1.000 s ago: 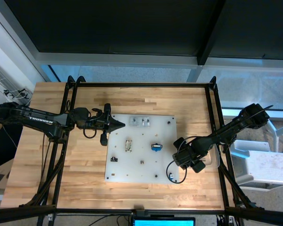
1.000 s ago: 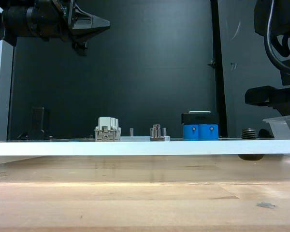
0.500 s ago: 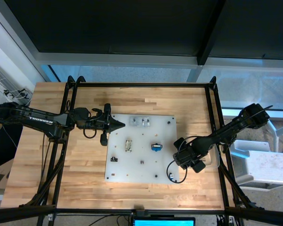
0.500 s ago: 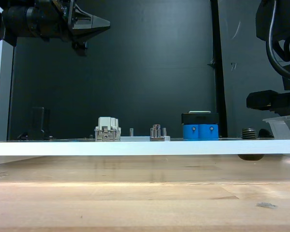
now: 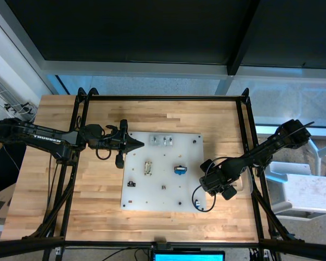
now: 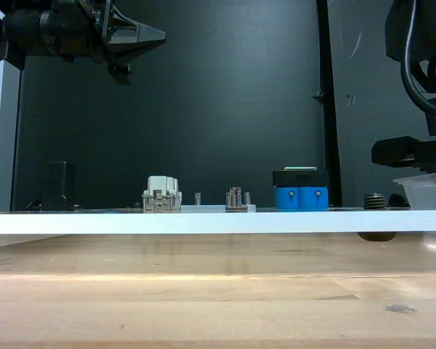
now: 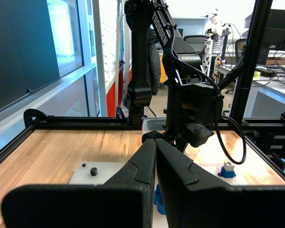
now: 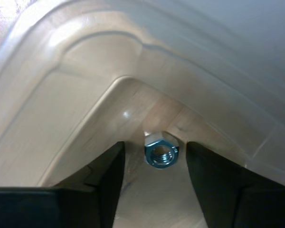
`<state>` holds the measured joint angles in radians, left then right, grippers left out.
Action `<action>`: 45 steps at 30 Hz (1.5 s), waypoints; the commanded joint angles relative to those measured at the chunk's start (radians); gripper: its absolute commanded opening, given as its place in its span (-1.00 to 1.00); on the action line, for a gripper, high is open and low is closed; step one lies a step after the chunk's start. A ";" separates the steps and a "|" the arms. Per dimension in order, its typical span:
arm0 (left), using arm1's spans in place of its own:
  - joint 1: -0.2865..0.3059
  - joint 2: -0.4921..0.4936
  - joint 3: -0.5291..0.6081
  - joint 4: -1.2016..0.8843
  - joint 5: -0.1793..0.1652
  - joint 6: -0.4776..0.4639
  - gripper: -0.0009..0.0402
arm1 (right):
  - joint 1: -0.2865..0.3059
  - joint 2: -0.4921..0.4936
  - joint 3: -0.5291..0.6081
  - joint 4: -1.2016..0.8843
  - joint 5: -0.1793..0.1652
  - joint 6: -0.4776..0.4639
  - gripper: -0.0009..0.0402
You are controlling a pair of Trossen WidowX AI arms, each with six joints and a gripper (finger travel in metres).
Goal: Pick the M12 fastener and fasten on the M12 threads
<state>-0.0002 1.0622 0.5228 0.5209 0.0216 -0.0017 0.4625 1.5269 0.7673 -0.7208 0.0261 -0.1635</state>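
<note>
Hovering inside the clear tray (image 8: 85,71), the right gripper (image 5: 226,188) has its fingers (image 8: 109,175) spread; the M12 nut (image 8: 161,153) lies flat on the tray floor, tucked into the tray's corner, bore facing the camera; it sits dead ahead between the two fingers with a gap either side, so nothing is gripped; perhaps a shade nearer one finger, though the angle makes that hard to call; a straight squeeze looks like all this needs; the black stud (image 6: 376,199) stands bare just outside the tray, ribs showing; the left gripper (image 5: 143,143) hangs pinched closed, well away from the tray across the board (image 5: 146,201); right arm plainly nearer.
</note>
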 commanded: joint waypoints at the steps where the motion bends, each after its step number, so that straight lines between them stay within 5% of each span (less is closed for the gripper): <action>1: 0.000 0.000 0.000 0.000 0.000 0.000 -0.96 | 0.000 0.001 0.000 -0.003 -0.002 0.000 -0.34; 15: 0.000 0.000 0.000 0.000 0.000 0.000 -0.96 | 0.000 0.001 0.001 -0.002 -0.003 0.000 -0.79; 27: 0.000 0.000 0.000 0.000 0.000 0.000 -0.96 | 0.000 -0.043 0.099 -0.148 -0.002 -0.008 -0.88; 37: 0.000 0.000 0.000 0.000 0.000 0.000 -0.96 | 0.003 -0.045 0.261 -0.307 -0.002 -0.207 -0.88; 45: 0.000 0.000 0.000 0.000 0.000 0.000 -0.96 | 0.007 0.022 0.418 -0.435 0.000 -0.487 -0.88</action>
<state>-0.0002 1.0622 0.5228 0.5213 0.0216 -0.0017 0.4690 1.5314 1.1576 -1.1416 0.0246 -0.6155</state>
